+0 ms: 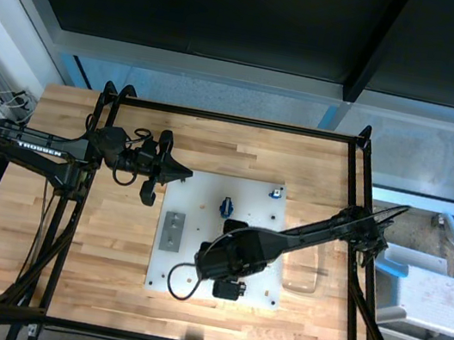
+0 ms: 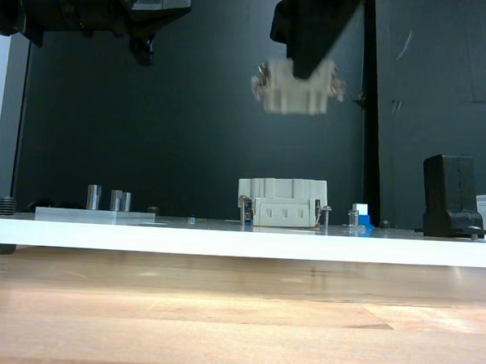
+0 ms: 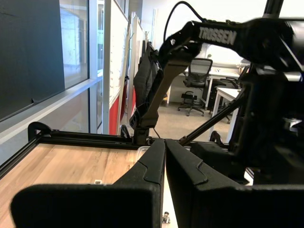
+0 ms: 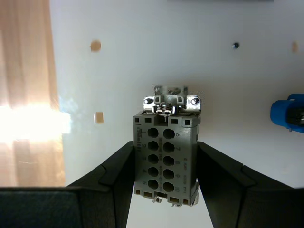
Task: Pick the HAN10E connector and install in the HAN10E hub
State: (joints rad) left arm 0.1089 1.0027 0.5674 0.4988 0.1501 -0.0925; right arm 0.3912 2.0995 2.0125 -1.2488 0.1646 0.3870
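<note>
The HAN10E connector (image 2: 295, 93), a pale grey-beige block with metal end clips, hangs in the air with my right gripper (image 2: 303, 64) shut on it. It is well above the HAN10E hub (image 2: 283, 203), a beige socket fixed on the white board (image 2: 224, 240), and roughly over it. The right wrist view shows the connector (image 4: 165, 164) face-on, two rows of dark holes, clamped between the black fingers (image 4: 118, 164) of my right gripper (image 4: 165, 148). From above, the right gripper (image 1: 214, 259) covers both connector and hub. My left gripper (image 1: 176, 174) hovers shut and empty over the board's far left edge.
On the board stand a grey metal plate (image 1: 171, 231) with posts at the left, a blue fitting (image 1: 227, 207) in the middle, a small blue part (image 1: 276, 193) at the far right, and a black block (image 1: 229, 290) near the front. A clear bag (image 1: 304, 274) lies to the right.
</note>
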